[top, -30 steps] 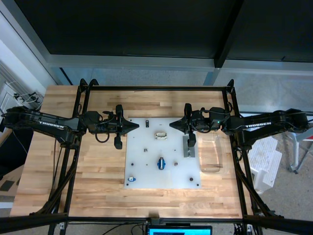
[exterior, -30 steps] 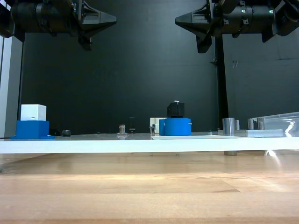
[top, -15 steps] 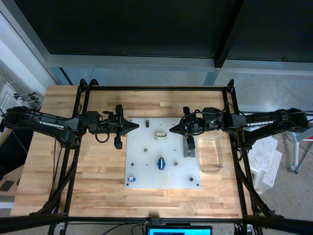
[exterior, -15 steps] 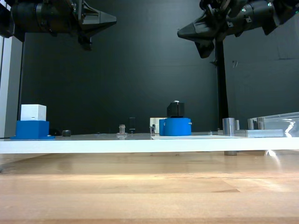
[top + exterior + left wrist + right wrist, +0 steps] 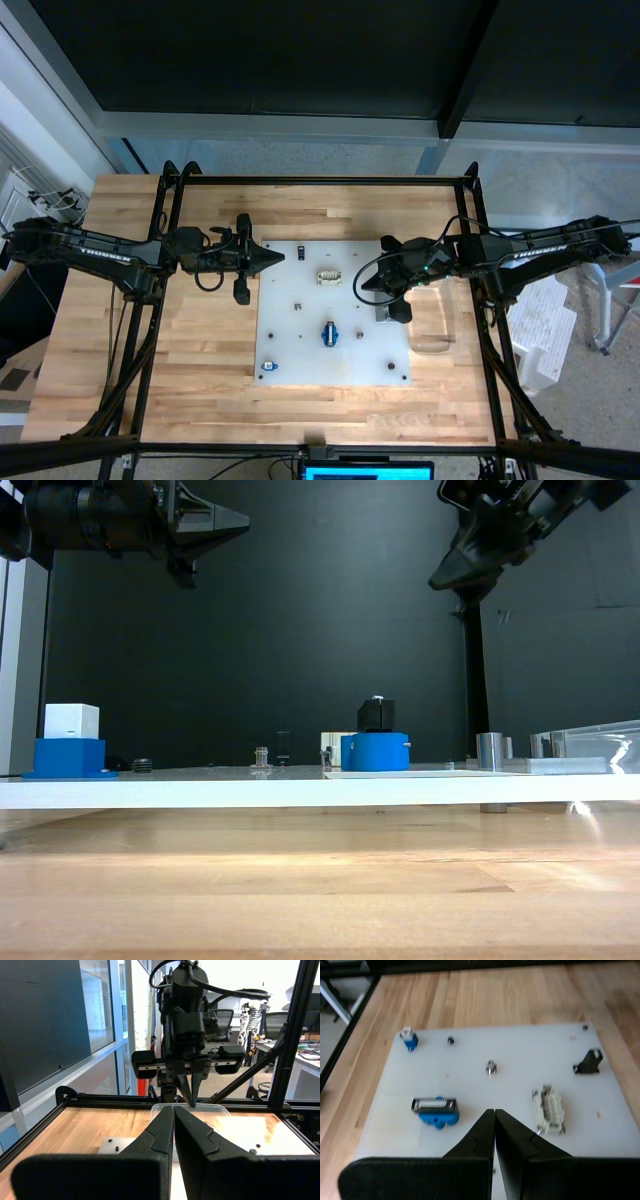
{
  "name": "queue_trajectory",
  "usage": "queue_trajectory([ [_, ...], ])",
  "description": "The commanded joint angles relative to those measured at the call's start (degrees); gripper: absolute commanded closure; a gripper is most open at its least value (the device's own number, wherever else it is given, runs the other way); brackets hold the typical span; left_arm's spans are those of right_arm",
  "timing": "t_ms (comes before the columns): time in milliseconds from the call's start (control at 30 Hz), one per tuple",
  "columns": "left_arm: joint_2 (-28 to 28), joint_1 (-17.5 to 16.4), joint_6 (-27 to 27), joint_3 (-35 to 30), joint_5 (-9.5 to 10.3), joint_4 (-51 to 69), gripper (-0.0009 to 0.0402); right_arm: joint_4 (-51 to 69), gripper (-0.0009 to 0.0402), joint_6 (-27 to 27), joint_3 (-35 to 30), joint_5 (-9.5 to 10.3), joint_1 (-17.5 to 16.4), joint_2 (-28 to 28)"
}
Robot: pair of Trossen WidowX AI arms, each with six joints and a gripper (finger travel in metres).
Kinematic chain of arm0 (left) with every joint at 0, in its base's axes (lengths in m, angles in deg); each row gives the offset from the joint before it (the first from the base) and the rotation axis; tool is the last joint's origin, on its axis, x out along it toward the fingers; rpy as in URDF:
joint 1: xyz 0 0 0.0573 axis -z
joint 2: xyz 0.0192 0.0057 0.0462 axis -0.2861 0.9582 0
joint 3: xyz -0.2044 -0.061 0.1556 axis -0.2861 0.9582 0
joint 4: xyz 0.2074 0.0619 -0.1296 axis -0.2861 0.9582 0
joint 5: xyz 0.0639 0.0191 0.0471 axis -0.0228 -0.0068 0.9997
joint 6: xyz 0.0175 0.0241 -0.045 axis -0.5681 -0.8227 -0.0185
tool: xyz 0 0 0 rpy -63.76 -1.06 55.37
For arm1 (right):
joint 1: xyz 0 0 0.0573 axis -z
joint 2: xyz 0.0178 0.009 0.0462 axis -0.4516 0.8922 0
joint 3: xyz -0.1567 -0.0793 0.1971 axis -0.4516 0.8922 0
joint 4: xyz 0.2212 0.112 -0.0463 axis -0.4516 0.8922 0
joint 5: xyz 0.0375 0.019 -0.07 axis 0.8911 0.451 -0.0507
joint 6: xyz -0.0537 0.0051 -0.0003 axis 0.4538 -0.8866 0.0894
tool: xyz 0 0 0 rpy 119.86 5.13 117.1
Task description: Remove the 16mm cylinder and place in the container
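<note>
- R gripper point(image 5: 494, 1111): fingers pressed together tip to tip, nothing between them. It hangs high and is pitched nose-down (low view point(image 5: 438, 581)).
- Below the R tip is the white board point(image 5: 300, 340). From above, the tip point(image 5: 363, 283) sits over the board's middle-right part.
- 16mm cylinder point(image 5: 358, 336): stands upright on the board, well below the R tip and off toward the table's near edge. Not touched by either gripper. In the low view the peg point(image 5: 490, 752) is a short silvery stub.
- Blue connector point(image 5: 328, 333): just beside the cylinder, on the side toward the L arm, also well under the R tip. It shows ahead of the R fingers in the wrist cam point(image 5: 436, 1111).
- Grey block point(image 5: 565, 765): lies flat on the board behind the R tip, mostly covered by the R gripper body from above.
- Container point(image 5: 432, 347): clear tub on the table just off the board's R edge, behind the R tip and under the R arm. Cylinder not in it.
- L gripper point(image 5: 174, 1108): fingers closed on each other, holding nothing. It is level and high point(image 5: 243, 522), with the tip over the board's far-L corner point(image 5: 282, 258), well apart from the cylinder.
</note>
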Motion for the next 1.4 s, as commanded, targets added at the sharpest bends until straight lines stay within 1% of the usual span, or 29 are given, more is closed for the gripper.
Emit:
queue_trajectory([
  [33,0.02,0.00,-0.02,0.00,0.00,0.00,0.0393,5.64,0.0393,-1.88,-2.43,-0.83,-1.27,0.02],
  [133,0.02,-0.02,-0.02,0.00,0.00,-0.02,0.0393,11.32,0.0393,-3.58,-5.18,-2.08,-2.47,1.07],
  [233,0.02,-0.02,-0.02,0.00,0.00,0.00,0.0393,17.35,0.0393,-4.33,-8.50,-2.08,-3.74,3.78],
  [433,0.02,0.00,-0.02,0.00,0.00,-0.02,0.0393,28.63,0.0393,-9.38,-15.37,-2.03,-5.05,10.73],
  [533,0.02,0.00,-0.02,0.00,0.00,0.00,0.0393,31.12,0.0393,-10.64,-17.81,-1.97,-5.49,14.14],
  [700,0.02,-0.02,-0.02,0.00,0.00,0.00,0.0393,31.63,0.0388,-11.13,-20.83,-1.97,-7.02,18.23],
  [833,0.02,-0.02,-0.02,0.00,0.00,-0.02,0.0393,32.70,0.0359,-12.20,-23.56,-2.03,-8.24,22.14],
  [1200,0.02,0.00,-0.02,0.00,0.00,-0.02,0.0393,32.68,0.0246,-17.97,-28.94,-2.05,-9.14,32.02],
  [1400,0.02,-0.02,-0.02,0.00,0.00,-0.02,0.0393,32.63,0.0205,-19.63,-30.45,-2.05,-9.38,35.69],
])
